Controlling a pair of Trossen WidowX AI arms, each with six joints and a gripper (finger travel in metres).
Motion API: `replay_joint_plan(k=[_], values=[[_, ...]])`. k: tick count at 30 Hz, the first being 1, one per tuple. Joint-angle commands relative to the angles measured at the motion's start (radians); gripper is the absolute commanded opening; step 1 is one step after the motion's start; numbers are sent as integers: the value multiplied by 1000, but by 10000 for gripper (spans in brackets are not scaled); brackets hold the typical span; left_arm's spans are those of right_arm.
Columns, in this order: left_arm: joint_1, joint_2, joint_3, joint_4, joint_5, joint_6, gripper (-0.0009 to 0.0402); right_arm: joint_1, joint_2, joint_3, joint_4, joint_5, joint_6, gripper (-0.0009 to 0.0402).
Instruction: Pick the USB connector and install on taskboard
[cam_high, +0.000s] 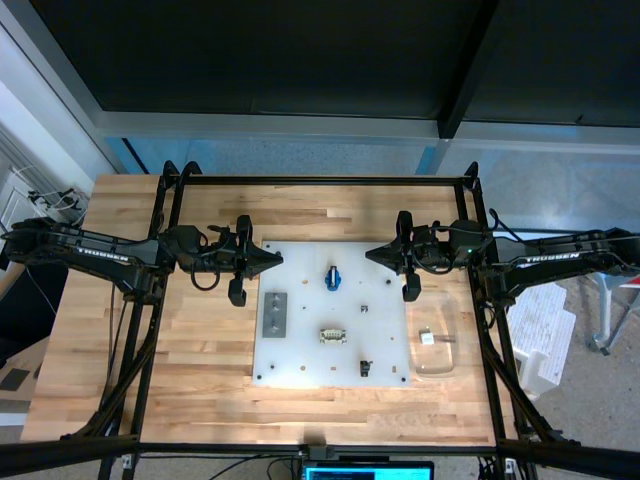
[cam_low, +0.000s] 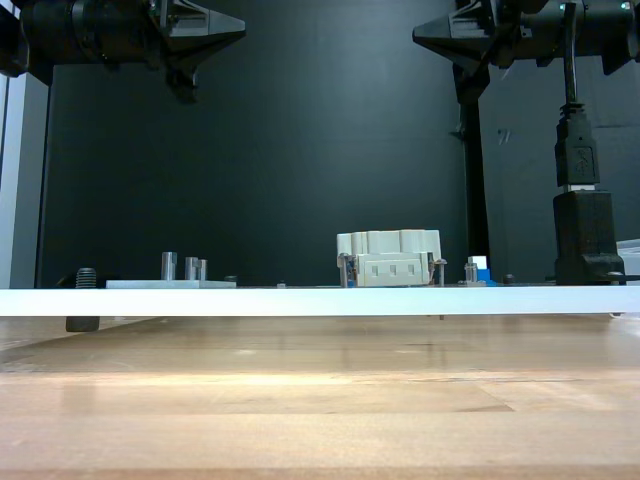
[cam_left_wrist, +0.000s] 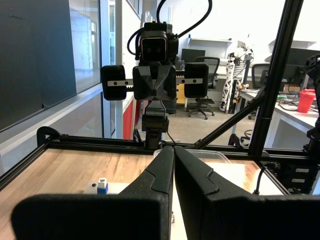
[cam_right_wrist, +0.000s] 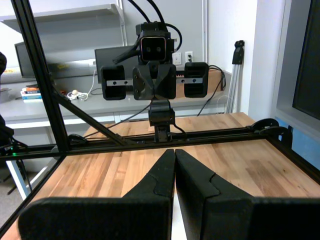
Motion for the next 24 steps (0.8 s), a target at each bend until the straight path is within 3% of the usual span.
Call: replay_joint_plan(k=[1, 24], values=[[0, 0, 0, 0, 0, 0, 0, 0, 1, 2, 1, 26, -2, 0], [0, 0, 0, 0, 0, 0, 0, 4, 7, 15, -11, -2, -36, 0]])
